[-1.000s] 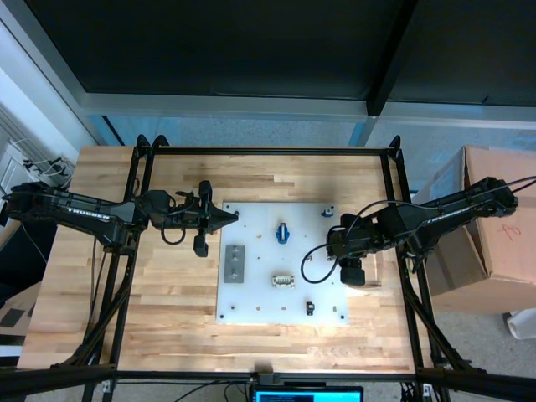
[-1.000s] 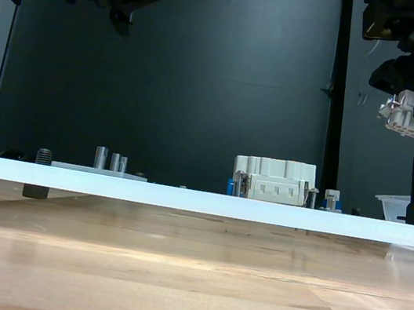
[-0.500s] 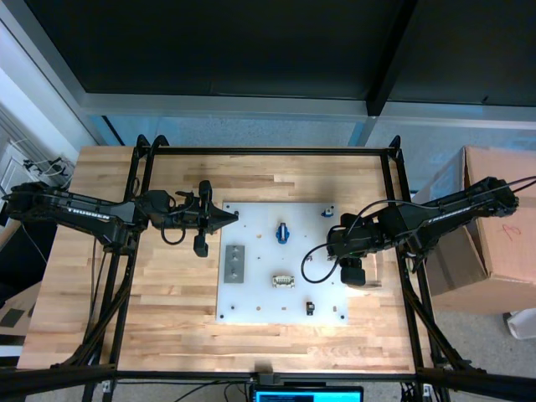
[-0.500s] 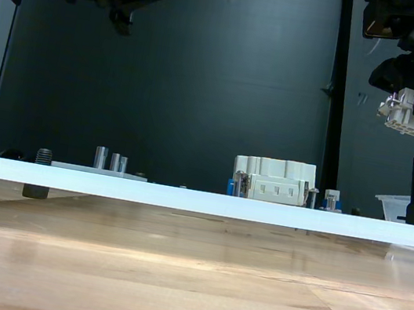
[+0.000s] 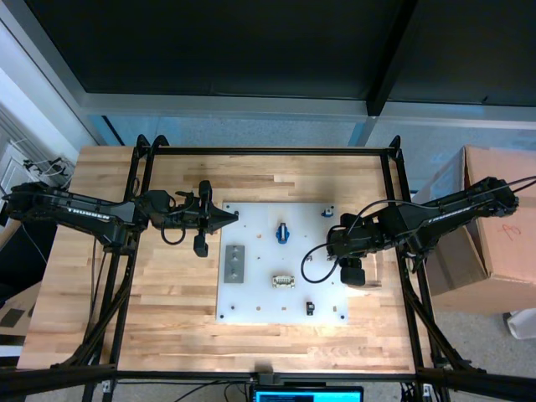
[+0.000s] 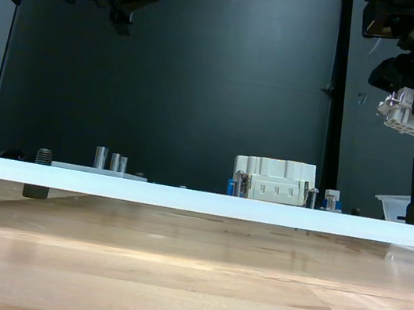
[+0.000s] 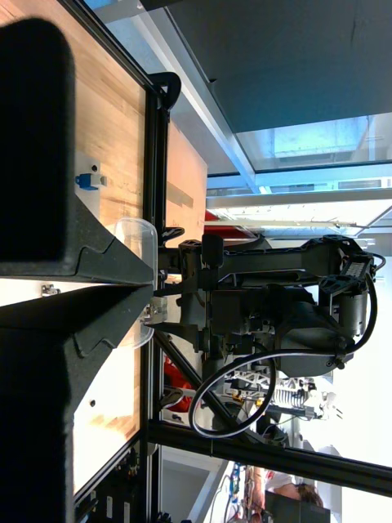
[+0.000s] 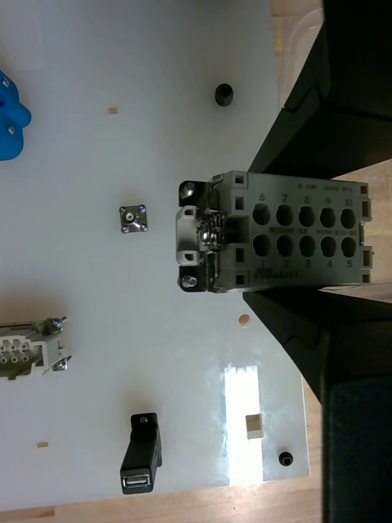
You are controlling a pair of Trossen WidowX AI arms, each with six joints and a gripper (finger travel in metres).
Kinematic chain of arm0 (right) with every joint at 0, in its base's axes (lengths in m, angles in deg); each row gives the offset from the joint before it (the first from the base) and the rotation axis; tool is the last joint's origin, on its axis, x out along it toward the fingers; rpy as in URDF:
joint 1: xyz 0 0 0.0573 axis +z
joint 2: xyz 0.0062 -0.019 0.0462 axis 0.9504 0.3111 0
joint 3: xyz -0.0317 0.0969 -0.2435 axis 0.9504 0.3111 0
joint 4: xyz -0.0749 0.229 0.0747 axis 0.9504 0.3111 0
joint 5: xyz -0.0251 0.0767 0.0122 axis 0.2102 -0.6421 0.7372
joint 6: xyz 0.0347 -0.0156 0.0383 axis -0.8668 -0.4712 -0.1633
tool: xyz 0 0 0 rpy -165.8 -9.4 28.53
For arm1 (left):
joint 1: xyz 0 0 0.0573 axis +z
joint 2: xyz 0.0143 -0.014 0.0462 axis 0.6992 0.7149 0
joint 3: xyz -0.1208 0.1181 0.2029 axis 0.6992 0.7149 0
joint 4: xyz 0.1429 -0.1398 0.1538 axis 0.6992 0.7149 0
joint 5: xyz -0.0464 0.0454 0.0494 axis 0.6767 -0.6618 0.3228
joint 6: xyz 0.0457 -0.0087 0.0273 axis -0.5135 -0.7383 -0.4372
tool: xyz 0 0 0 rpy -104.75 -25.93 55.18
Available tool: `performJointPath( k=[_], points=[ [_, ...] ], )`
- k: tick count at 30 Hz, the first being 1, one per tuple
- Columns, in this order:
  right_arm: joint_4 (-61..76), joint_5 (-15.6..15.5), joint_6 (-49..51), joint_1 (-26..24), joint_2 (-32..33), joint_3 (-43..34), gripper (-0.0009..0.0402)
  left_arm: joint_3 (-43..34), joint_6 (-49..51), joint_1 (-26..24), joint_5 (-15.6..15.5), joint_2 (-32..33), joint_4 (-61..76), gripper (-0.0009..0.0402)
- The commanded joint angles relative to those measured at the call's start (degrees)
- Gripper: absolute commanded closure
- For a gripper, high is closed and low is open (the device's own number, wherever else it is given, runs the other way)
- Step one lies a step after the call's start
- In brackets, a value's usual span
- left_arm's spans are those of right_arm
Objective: Remove the HAN10E connector from the taskboard and place in the container
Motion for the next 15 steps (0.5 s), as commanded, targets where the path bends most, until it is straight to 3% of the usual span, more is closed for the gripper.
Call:
performJointPath(
  k=[1, 8, 15],
  points=[
    [0.11, 0.0, -0.2, 0.02, 0.02, -0.02, 0.0391, -0.02, -0.02, 0.0, 0.0, 0.0, -0.02, 0.0393],
    [2.36, 0.0, -0.87, 0.02, -2.03, 1.86, 0.0391, -0.02, -0.02, 0.0, 0.02, 0.0, -0.02, 0.0393],
    [3.23, -0.02, -6.05, 0.02, -10.32, 10.58, 0.0391, -0.02, -0.02, 0.0, 0.02, 0.0, -0.02, 0.0393]
  ],
)
